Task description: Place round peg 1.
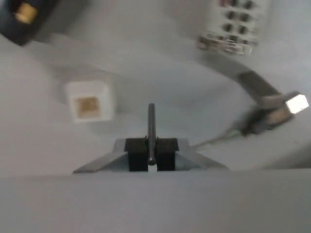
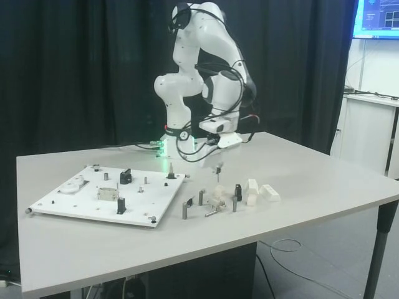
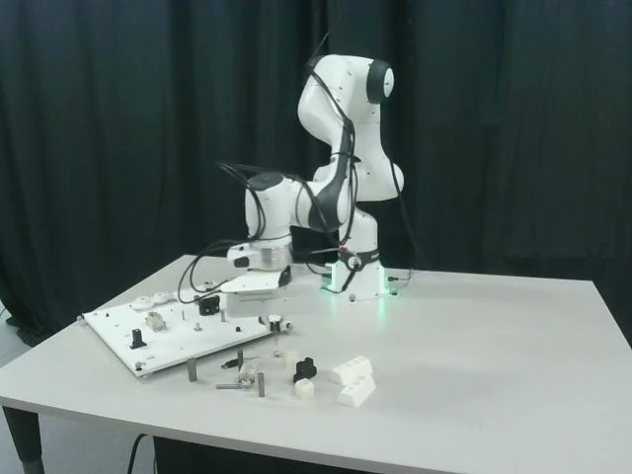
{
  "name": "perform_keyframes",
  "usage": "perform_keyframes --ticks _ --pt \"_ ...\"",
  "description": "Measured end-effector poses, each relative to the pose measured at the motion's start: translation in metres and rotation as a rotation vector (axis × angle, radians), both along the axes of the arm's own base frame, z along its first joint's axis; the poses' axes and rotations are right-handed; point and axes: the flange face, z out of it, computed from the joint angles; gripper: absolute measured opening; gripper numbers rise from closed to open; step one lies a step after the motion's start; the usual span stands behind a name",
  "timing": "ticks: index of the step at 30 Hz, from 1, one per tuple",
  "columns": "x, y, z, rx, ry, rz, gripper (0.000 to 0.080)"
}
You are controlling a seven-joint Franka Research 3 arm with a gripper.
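The peg is in the gripper: you see a thin dark rod pinched between the two black fingers, sticking out past their tips. It hangs in the air, touching nothing. In the first room view the gripper sits above the table, over the loose parts just beside the near edge of the white board. Below the peg, the wrist view shows a small white block and a grey part lying on the table, with a white plate of dark holes further off.

So you are, I judge, in the carry step: peg picked, not yet placed. The next move calls for taking it across to the board, bringing it upright over the round hole meant for it, and lining it up closely before you lower. Which hole that is, you cannot tell from here. Keep the grip firm; a rod this thin could tilt between the fingers if it catches a rim.
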Motion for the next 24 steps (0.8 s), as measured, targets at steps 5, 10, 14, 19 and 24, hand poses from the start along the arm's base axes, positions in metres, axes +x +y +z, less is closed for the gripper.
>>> perform_keyframes --ticks 5,10,14,19,24 --pt "0.000 0.026 -0.003 0.002 0.024 -0.008 0.0035" --pt "-0.002 0.050 -0.008 0.002 0.043 -0.013 0.0035" --pt "-0.006 0.066 -0.012 0.001 0.055 -0.020 0.0035" --pt "-0.011 0.081 -0.017 -0.002 0.068 -0.019 0.0035" --pt "-0.018 0.091 -0.022 -0.007 0.082 -0.024 0.0035"
